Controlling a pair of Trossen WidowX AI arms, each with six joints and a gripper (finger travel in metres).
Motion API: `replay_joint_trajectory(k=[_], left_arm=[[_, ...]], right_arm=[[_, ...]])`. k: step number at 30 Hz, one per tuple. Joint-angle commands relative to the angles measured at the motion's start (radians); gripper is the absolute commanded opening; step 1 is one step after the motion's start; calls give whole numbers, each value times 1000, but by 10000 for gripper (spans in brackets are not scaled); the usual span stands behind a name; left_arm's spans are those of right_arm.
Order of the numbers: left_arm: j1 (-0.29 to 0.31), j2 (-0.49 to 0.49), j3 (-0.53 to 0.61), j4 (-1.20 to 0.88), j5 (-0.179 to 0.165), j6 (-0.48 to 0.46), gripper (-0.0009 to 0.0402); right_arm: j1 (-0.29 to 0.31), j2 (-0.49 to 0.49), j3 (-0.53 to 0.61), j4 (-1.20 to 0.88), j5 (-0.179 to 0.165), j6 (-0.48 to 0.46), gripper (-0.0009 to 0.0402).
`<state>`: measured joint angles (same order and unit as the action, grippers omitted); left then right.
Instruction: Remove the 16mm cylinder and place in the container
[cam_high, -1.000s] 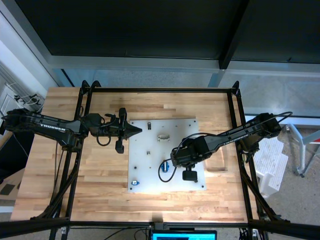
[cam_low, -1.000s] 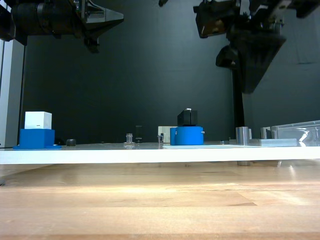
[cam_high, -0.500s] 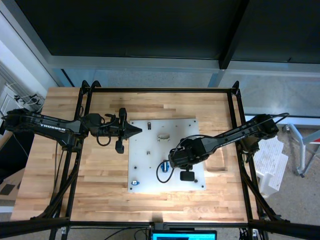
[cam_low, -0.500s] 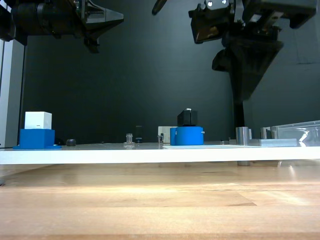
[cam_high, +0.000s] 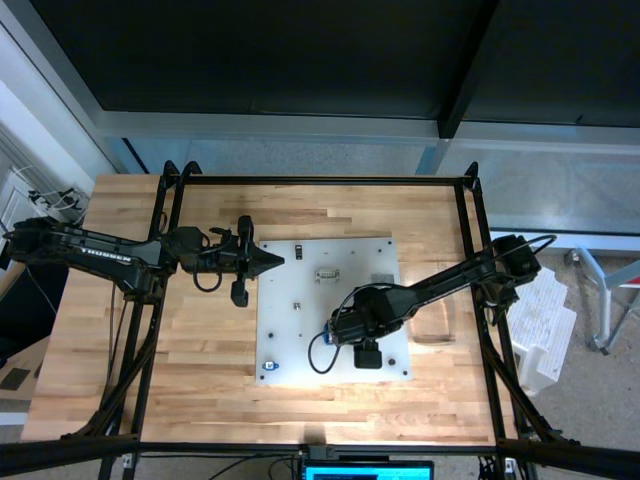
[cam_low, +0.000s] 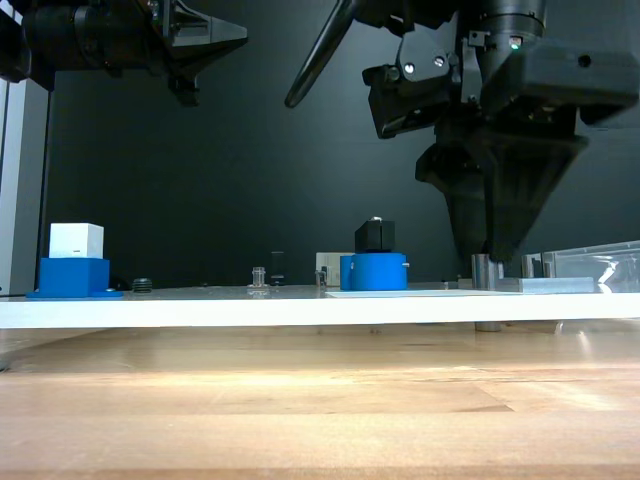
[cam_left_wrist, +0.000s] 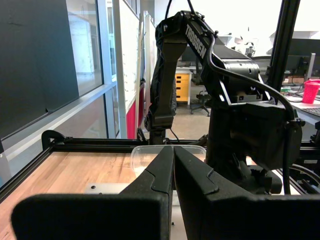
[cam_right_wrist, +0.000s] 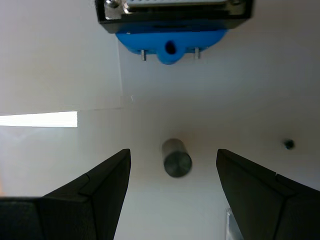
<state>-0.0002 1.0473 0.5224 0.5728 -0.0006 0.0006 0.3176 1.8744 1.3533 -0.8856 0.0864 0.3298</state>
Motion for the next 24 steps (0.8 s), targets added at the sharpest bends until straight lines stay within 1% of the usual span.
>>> replay_joint_trajectory(k=[1, 6, 10, 24], left_arm=[[0, 0, 0, 0, 0, 0, 0], [0, 0, 0, 0, 0, 0, 0], [0, 0, 0, 0, 0, 0, 0], [0, 0, 0, 0, 0, 0, 0]], right_arm=[[1, 0, -10, 13, 1, -2, 228], [1, 0, -37, 41, 0, -6, 204], [2, -1, -46, 62, 1, -6, 177], [2, -10, -48, 64, 0, -6, 39]])
